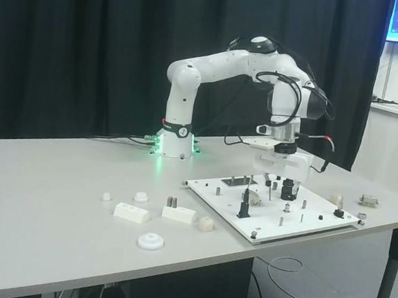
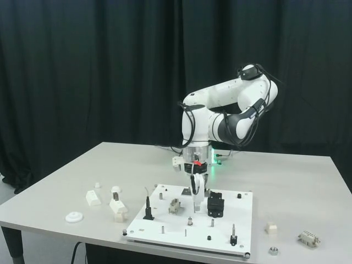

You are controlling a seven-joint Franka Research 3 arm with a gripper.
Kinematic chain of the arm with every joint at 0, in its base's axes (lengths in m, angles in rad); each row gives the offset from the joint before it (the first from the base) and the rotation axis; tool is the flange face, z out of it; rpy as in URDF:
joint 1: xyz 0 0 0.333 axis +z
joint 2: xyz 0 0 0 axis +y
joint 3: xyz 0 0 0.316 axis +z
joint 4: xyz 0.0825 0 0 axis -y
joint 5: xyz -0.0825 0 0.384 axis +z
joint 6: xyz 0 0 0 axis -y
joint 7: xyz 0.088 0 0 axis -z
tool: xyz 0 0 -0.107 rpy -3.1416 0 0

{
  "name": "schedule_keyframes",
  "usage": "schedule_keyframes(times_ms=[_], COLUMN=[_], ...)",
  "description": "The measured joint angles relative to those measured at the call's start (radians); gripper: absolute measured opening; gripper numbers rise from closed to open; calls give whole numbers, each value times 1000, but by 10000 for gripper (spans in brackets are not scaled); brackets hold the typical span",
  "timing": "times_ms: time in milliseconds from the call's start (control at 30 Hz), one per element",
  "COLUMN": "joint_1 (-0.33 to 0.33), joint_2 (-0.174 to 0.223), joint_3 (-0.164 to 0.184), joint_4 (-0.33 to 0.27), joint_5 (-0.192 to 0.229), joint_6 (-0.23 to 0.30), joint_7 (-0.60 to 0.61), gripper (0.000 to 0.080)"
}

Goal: Insert square peg 1.

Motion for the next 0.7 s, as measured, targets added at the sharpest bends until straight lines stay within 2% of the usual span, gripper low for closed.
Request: schedule_keyframes(times_ms=[700], joint_1=[0], joint_2=[0], joint_3=[20], joint_4=[3], joint_5=[16], joint_6=[29], joint_7=[0], gripper=[800])
